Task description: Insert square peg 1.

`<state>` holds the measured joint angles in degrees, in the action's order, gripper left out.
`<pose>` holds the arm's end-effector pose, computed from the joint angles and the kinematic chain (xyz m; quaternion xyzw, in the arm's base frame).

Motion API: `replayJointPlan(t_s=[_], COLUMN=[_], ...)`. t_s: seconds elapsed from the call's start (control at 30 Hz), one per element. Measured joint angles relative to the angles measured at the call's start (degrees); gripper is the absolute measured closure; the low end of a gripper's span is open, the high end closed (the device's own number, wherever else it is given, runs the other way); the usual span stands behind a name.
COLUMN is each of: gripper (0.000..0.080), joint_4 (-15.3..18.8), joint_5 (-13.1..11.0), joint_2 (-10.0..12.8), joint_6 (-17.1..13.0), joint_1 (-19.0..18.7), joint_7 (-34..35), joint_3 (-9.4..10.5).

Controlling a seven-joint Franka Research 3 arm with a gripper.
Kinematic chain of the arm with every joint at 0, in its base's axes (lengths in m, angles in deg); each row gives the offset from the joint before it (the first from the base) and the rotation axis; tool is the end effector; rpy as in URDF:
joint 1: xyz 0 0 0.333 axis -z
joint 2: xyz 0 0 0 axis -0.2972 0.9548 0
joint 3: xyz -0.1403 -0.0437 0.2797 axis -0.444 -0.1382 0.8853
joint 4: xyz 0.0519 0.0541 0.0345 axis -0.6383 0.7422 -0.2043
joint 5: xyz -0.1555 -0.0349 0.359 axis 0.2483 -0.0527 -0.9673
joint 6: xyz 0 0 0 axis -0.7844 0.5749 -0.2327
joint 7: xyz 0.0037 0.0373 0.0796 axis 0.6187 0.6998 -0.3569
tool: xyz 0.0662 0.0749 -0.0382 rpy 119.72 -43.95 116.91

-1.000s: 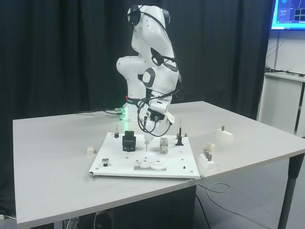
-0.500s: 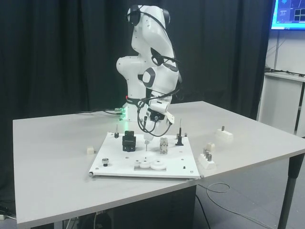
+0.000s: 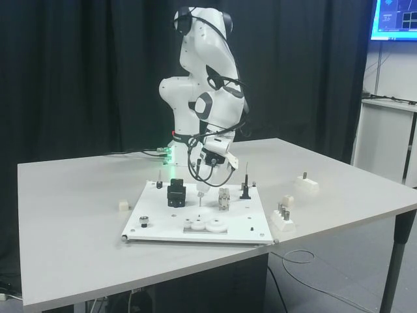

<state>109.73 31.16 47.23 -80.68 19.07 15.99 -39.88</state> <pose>0.5320 -0.1477 0.2271 0.9858 0.1004 -0.0518 0.1239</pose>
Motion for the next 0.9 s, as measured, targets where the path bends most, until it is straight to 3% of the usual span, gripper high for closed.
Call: replayJointPlan(t_s=[0.9], gripper=[0.0771], joint_4=[0.0], joint_5=[0.0], joint_2=[0.0], joint_6=[0.0], joint_1=[-0.1], joint_7=[-2.9], joint_3=[0.01])
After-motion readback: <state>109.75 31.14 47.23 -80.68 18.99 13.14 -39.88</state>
